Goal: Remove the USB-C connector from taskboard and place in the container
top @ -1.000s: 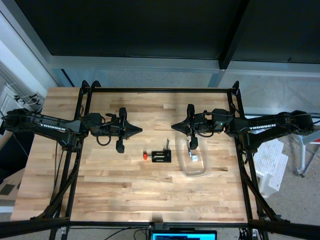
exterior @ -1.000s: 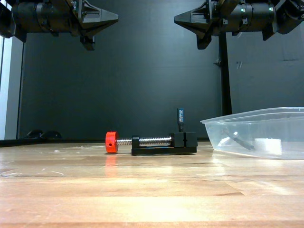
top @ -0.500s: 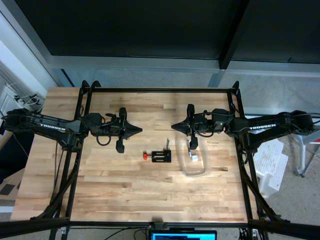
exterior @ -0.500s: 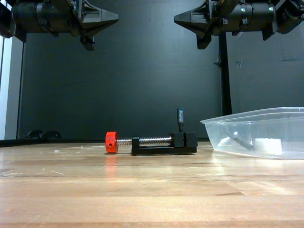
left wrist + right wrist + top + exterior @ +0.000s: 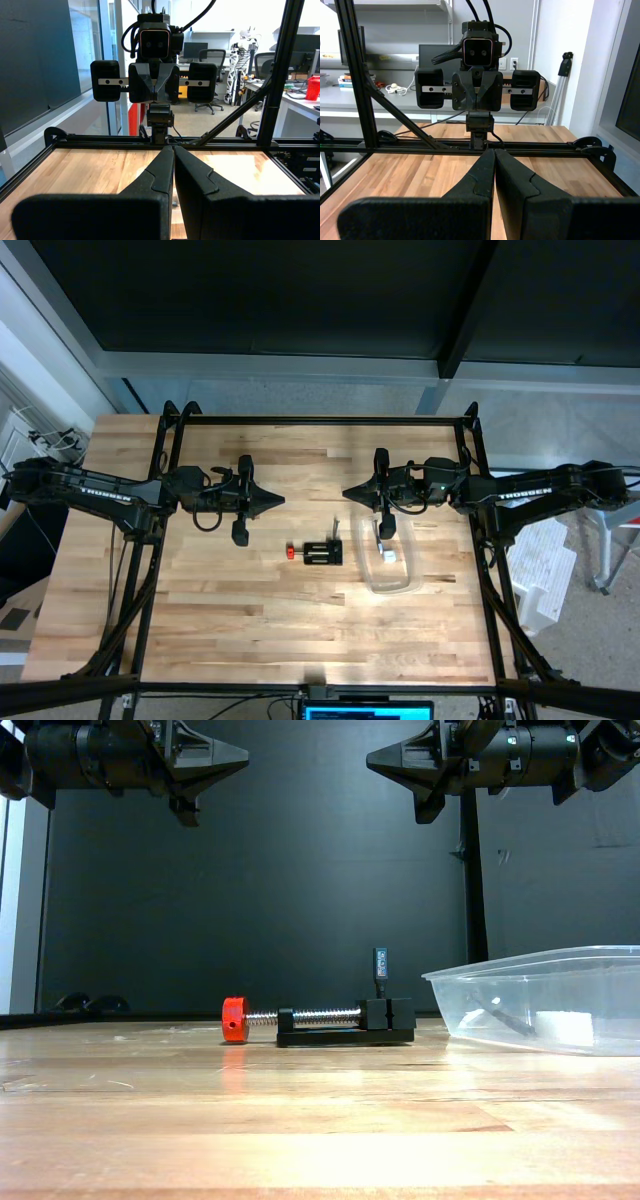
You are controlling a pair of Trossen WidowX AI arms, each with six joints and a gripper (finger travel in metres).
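The taskboard (image 5: 316,553) (image 5: 330,1020) is a small black clamp block with a red-orange knob (image 5: 234,1019), lying mid-table. A slim dark upright piece (image 5: 380,970) stands at its clamp end and looks like the USB-C connector, though I cannot be sure. The clear container (image 5: 390,562) (image 5: 550,1000) sits just right of it, holding a white block (image 5: 565,1024) and a thin dark piece (image 5: 505,1017). My left gripper (image 5: 280,501) (image 5: 245,757) (image 5: 173,147) and right gripper (image 5: 345,492) (image 5: 370,762) (image 5: 494,150) hover high, shut and holding nothing, tips facing each other.
A black metal frame (image 5: 320,421) borders the wooden table (image 5: 250,620). Bare wood lies in front of the taskboard and to its left. Each wrist view looks across at the other arm (image 5: 157,80) (image 5: 477,90).
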